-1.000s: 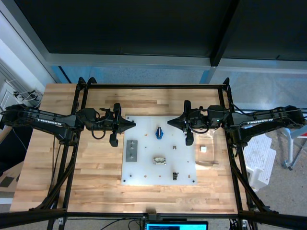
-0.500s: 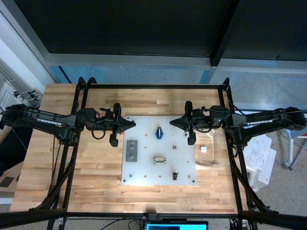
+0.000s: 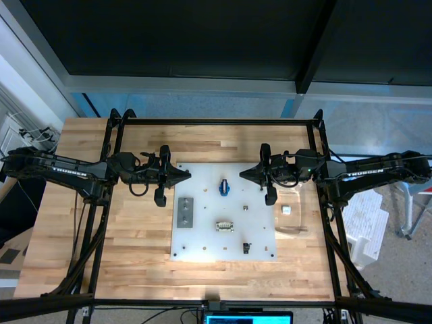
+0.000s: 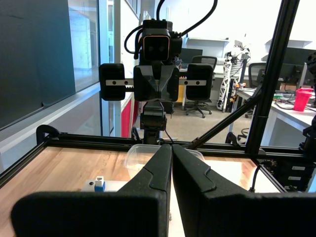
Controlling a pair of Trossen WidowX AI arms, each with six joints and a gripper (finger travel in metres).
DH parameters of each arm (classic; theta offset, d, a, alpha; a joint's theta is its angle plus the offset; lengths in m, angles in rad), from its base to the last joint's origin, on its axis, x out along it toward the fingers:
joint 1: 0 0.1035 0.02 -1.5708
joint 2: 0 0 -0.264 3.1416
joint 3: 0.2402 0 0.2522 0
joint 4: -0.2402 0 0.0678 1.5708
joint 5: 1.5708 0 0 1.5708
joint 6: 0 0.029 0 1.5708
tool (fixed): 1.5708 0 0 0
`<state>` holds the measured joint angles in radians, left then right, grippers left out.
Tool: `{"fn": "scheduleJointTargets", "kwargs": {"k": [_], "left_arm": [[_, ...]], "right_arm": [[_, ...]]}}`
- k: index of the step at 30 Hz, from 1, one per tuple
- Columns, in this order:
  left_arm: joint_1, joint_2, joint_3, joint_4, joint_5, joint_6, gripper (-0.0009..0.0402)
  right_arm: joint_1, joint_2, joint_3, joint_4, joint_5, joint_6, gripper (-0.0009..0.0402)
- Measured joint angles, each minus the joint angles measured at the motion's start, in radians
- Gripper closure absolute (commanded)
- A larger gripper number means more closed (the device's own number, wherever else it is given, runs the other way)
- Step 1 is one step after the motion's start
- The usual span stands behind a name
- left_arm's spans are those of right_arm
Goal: Pick the USB connector and install on taskboard
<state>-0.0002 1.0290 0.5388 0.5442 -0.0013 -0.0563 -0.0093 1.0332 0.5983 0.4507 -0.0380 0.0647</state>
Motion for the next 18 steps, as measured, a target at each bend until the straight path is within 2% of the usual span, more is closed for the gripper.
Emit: {"fn": "scheduleJointTargets", "kwargs": {"k": [18], "left_arm": [[0.0, 0.0, 0.0, 0.0, 0.0, 0.0, 0.0393]], "right_arm": [[0.0, 0.0, 0.002, 0.002, 0.011, 0.058, 0.0393]]}}
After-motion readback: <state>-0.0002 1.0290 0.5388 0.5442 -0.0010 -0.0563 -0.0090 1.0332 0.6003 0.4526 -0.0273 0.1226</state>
